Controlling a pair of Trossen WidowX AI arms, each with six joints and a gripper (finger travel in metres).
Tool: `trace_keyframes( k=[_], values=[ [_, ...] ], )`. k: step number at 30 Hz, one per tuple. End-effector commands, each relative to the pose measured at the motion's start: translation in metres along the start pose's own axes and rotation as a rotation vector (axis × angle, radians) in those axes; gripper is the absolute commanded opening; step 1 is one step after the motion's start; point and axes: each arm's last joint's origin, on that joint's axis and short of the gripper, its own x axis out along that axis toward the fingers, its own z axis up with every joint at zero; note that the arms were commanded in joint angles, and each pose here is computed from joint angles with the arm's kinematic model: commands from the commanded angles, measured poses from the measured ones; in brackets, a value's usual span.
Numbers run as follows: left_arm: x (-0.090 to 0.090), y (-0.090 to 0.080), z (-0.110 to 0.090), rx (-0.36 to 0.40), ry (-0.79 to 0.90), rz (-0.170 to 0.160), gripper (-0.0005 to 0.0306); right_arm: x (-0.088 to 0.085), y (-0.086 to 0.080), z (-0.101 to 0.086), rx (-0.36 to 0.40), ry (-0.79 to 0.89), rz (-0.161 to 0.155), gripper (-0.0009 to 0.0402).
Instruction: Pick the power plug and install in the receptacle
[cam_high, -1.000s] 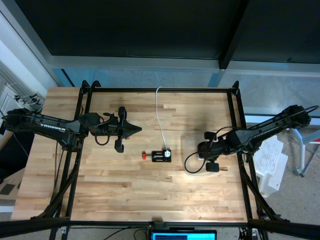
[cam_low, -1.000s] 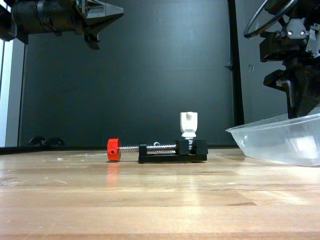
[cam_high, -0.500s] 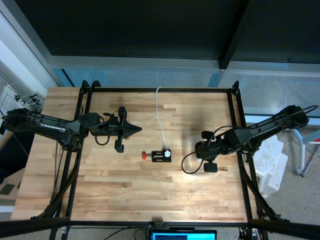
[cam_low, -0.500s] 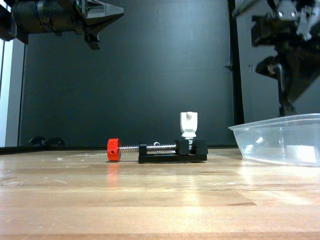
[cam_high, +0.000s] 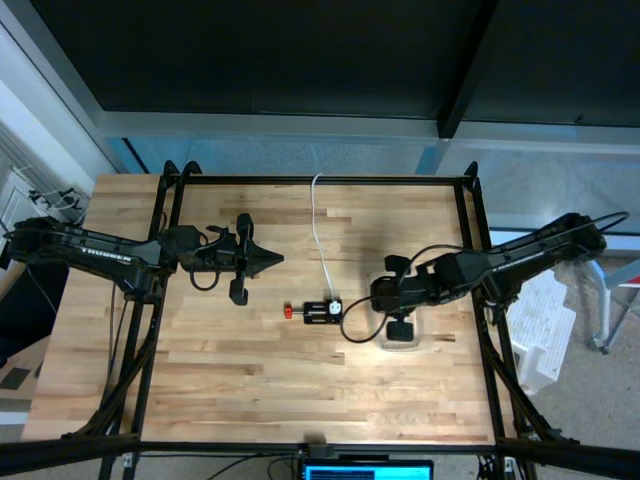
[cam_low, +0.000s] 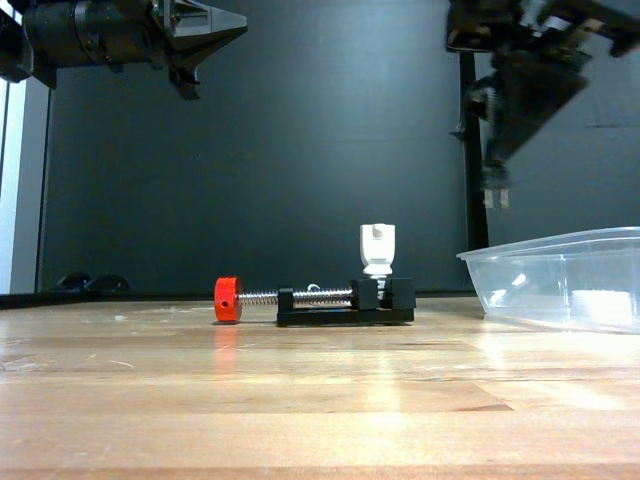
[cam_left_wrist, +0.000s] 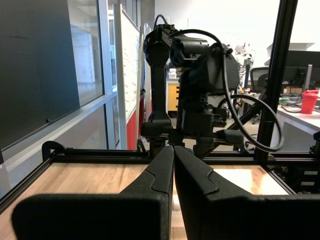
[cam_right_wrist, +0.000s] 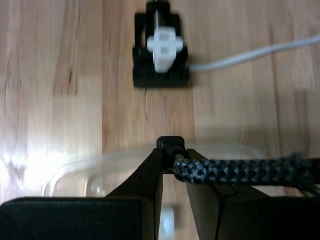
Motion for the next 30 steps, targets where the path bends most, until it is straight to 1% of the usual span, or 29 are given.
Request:
trace_keyframes(
  k=[1, 4, 9, 17, 24, 30],
  values=[
    [0.000, 0.000, 0.000, 0.000, 0.000, 0.000, 0.0000, 0.005, 0.001, 0.013, 0.007, -0.001, -0.005, 0.0000],
    [0.000, 0.000, 0.000, 0.000, -0.001, 0.000, 0.0000, 0.008, 0.002, 0.024, 0.016, -0.006, -0.008, 0.0000],
    [0.000, 0.000, 0.000, 0.000, 0.000, 0.000, 0.0000, 0.015, 0.003, 0.042, 0.003, -0.011, -0.014, 0.0000],
    [0.000, 0.000, 0.000, 0.000, 0.000, 0.000, 0.0000, 0.026, 0.007, 0.063, -0.017, -0.014, -0.018, 0.0000],
    [0.000, 0.000, 0.000, 0.000, 0.000, 0.000, 0.0000, 0.037, 0.008, 0.075, -0.041, -0.008, -0.023, 0.0000],
    [0.000, 0.000, 0.000, 0.000, 0.000, 0.000, 0.0000, 0.042, 0.009, 0.077, -0.061, -0.010, -0.024, 0.0000]
  ],
)
